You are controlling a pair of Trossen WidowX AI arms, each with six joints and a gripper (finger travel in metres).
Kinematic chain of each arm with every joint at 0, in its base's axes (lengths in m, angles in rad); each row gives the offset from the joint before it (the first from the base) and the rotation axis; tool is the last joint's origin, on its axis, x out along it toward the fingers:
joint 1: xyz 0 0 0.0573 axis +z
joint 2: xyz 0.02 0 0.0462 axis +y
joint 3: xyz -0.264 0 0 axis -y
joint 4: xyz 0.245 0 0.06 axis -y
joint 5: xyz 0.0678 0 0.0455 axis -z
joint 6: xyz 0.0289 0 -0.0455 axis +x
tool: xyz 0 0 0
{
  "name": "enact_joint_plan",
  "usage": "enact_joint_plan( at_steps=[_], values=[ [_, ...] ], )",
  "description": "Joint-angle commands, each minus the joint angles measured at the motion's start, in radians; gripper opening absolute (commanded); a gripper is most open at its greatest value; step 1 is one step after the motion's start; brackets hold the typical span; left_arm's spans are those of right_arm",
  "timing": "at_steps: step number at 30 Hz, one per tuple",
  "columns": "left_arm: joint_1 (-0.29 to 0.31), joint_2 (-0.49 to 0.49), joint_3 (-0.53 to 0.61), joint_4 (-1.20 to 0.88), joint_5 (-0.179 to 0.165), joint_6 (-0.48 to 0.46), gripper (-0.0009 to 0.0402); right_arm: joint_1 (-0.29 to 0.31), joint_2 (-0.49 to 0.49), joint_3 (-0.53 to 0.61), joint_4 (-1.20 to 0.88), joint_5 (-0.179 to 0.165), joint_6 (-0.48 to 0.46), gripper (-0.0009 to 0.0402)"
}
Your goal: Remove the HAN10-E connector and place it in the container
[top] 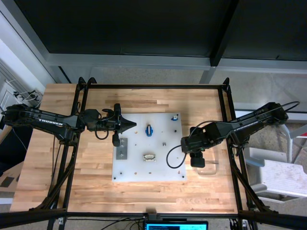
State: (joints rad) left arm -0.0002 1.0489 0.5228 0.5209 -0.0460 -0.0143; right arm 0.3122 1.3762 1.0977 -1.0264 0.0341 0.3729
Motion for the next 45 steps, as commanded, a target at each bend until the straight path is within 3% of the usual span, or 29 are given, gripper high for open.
enact_joint_plan(
  at_steps=[1,19,29,45],
  values=[
    [0.0,0.0,0.0,0.0,0.0,0.0,0.0,0.013,-0.036,-0.041,0.0,0.0,0.027,0.0019],
    [0.0,0.0,0.0,0.0,0.0,0.0,0.0,0.114,-0.192,-0.269,0.024,0.0,0.207,0.0019],
    [0.0,0.0,0.0,0.0,0.0,0.0,0.0,0.163,-0.195,-0.37,0.135,-0.001,0.26,0.0019],
    [0.0,0.0,0.0,0.0,0.0,0.0,0.0,0.178,-0.19,-0.478,0.255,-0.001,0.298,0.0019]
  ],
)
